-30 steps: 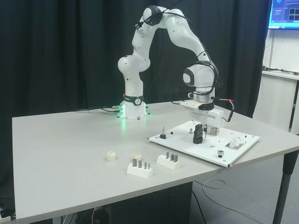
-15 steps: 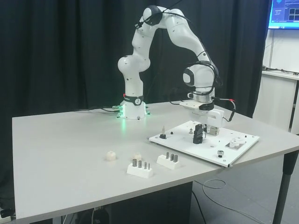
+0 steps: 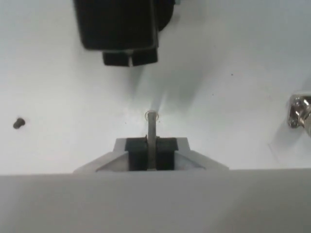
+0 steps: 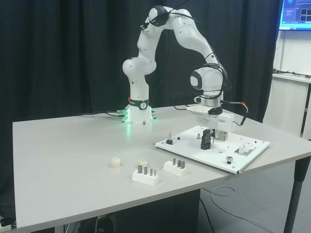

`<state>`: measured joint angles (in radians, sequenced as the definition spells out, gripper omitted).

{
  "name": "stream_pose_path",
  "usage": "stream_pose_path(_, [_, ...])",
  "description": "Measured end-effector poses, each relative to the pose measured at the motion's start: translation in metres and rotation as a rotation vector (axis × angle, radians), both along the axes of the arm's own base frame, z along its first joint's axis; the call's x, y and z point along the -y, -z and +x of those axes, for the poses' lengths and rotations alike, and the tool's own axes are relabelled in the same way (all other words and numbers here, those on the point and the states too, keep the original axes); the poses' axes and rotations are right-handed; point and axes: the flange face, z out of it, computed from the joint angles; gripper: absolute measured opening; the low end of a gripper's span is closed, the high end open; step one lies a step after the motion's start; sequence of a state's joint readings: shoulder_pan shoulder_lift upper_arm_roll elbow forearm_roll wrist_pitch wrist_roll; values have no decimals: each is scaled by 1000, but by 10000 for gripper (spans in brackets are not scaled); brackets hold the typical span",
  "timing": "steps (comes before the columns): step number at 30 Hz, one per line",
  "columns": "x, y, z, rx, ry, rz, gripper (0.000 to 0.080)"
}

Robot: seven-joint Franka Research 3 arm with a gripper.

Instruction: Insert square peg 1.

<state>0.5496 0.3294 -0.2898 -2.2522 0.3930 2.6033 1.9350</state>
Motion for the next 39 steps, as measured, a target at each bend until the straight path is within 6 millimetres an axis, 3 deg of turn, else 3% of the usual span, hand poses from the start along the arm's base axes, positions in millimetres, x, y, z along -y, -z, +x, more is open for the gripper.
stream_pose_path(25, [-1, 0, -1, 25, -264, -16, 30])
stream_pose_path(39, [-1, 0, -1, 26, -273, -15, 30])
